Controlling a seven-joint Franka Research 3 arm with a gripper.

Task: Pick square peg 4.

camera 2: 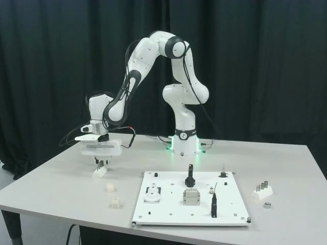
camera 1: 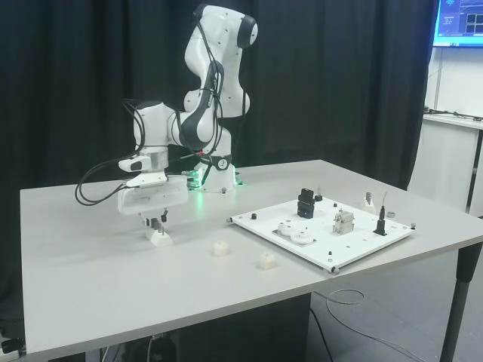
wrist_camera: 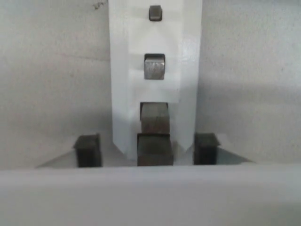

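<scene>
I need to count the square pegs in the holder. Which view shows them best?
The wrist view: four pegs stand in a row on the white holder, between the fingers. Both room views show only the small holder under the gripper.

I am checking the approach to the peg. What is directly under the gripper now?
Under the gripper stands a white peg holder on the grey table, with four square pegs in a row. The nearest peg sits between the fingertips; its lower part is hidden.
</scene>
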